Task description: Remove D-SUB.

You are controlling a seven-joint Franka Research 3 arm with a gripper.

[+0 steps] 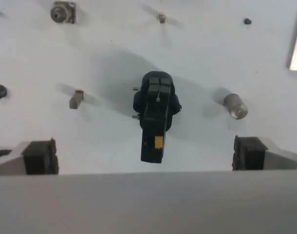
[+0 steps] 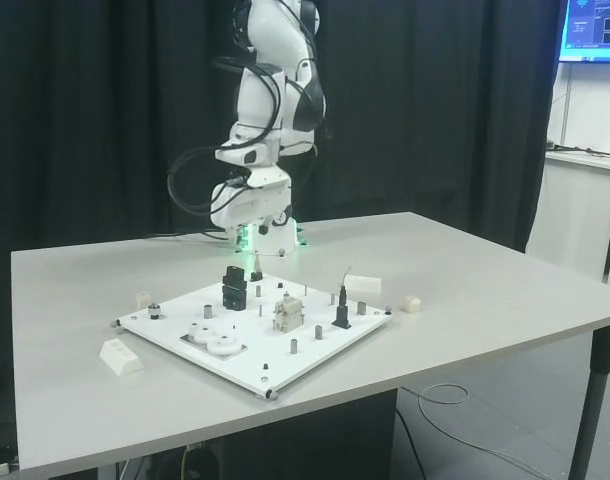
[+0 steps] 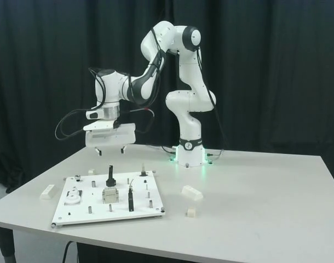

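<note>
The gripper (image 1: pixel 143 155) hangs above the white board (image 3: pixel 101 211) with its fingers (image 1: pixel 40 157) spread wide, holding nothing. The black D-SUB (image 1: pixel 156 117) stands plugged upright in the board, directly below and between the fingers, apart from them. A grey peg (image 1: pixel 235 106) stands near it.

lab | black curtains (image 3: pixel 276 71) | bolted robot arm (image 3: pixel 178 82) | grey table (image 3: pixel 254 208) | wall screen (image 2: pixel 595 30)
</note>
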